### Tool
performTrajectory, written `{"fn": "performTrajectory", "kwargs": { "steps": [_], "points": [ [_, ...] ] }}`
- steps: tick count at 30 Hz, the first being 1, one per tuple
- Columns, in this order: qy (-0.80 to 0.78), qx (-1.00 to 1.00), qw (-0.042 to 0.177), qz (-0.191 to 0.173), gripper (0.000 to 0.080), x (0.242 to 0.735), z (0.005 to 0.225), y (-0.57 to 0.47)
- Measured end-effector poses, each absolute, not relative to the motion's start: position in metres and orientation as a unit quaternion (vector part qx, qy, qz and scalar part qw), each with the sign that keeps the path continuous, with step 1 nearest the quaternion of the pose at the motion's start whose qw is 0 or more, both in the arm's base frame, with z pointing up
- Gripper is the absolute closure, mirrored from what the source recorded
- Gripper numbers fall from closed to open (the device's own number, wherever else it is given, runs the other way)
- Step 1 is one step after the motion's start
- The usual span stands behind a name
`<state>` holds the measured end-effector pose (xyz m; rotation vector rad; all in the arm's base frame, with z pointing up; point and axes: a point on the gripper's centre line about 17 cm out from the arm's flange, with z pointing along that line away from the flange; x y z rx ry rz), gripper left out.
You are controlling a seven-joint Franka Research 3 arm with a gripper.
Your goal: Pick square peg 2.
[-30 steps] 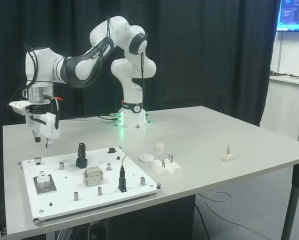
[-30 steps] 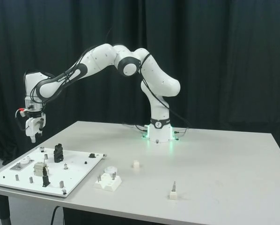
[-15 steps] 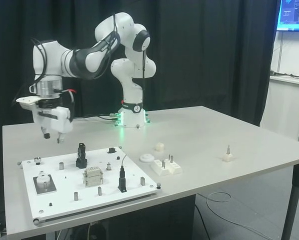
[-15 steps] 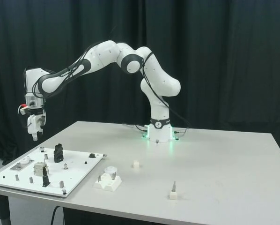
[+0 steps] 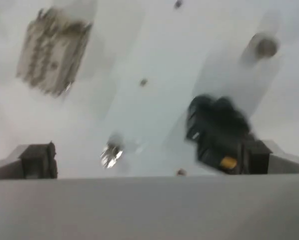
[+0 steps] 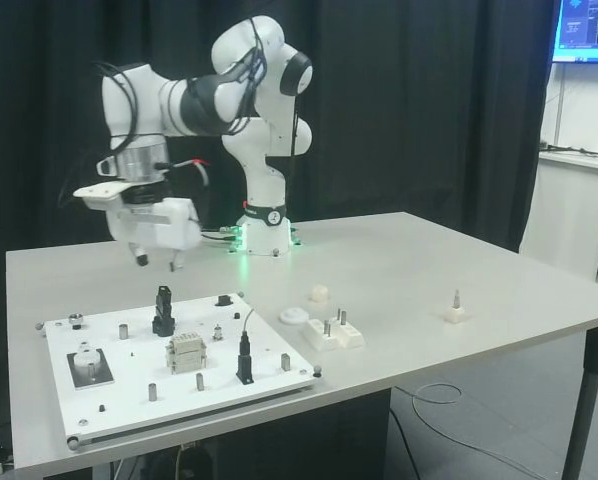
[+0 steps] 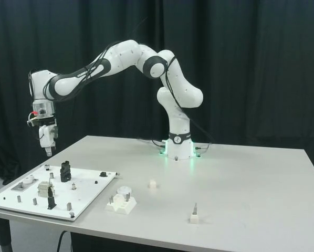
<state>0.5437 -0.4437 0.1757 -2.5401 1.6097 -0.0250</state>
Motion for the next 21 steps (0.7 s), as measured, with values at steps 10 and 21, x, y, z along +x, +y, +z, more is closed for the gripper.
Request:
{"fn": "performTrajectory", "kwargs": {
  "steps": [10, 21],
  "points": [
    [0.527, -0.845, 0.084, 0.024, 0.0003, 0.557, 0.183, -0.371],
    [0.508, -0.855, 0.087, 0.053, 0.0003, 0.565, 0.183, -0.282]
  ]
}}
